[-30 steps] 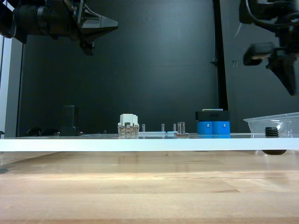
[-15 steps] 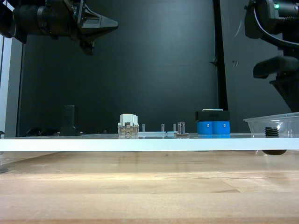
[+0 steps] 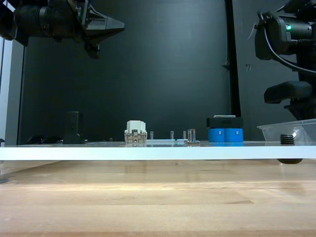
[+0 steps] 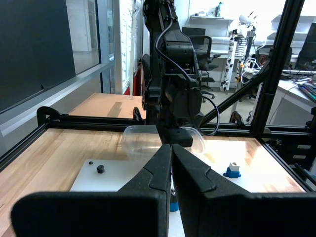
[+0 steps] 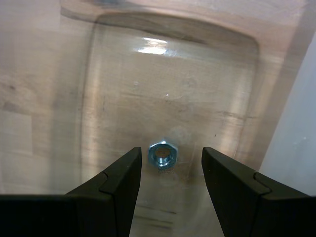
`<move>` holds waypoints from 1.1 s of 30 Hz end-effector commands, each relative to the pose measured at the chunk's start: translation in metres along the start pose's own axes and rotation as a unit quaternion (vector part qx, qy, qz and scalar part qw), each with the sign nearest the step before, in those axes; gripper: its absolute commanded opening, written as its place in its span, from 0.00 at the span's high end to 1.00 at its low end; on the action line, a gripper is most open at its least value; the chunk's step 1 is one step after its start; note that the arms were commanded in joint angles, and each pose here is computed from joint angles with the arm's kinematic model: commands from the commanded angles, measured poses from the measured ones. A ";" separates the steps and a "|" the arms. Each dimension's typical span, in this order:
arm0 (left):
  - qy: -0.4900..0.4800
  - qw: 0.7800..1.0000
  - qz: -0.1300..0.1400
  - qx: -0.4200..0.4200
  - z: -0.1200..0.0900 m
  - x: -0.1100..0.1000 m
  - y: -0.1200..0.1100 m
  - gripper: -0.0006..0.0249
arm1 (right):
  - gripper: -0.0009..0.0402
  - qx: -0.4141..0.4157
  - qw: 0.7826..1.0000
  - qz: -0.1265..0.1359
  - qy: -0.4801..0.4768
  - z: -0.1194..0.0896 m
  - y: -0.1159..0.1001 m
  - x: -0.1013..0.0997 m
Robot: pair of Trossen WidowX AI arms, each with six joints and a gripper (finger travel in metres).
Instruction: Pick the M12 nut and place it on its threads and fasten
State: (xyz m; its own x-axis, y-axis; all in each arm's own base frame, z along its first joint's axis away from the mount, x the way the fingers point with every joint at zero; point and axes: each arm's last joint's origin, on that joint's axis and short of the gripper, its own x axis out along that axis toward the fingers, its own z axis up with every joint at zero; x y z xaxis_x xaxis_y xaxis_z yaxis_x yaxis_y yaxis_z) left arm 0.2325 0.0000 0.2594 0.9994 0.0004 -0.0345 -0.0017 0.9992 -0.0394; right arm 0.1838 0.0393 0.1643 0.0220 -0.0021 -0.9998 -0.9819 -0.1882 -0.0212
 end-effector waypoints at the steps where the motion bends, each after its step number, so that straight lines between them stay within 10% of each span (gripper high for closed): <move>1: 0.000 1.000 0.000 0.000 0.000 0.000 0.000 0.98 | 0.57 0.011 1.000 0.002 -0.003 0.000 0.001 0.002; 33: 0.000 1.000 0.000 0.000 0.000 0.000 0.000 0.98 | 0.57 0.027 0.999 -0.011 0.013 -0.006 0.007 0.017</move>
State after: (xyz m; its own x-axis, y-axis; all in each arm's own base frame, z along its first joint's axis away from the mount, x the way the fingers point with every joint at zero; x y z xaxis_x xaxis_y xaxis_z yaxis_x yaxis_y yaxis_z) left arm 0.2325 0.0000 0.2593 0.9994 0.0004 -0.0353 -0.0018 0.9992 -0.0390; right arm 0.1784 0.0323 0.1473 0.0468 -0.0260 -0.9986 -0.9898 -0.1357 -0.0429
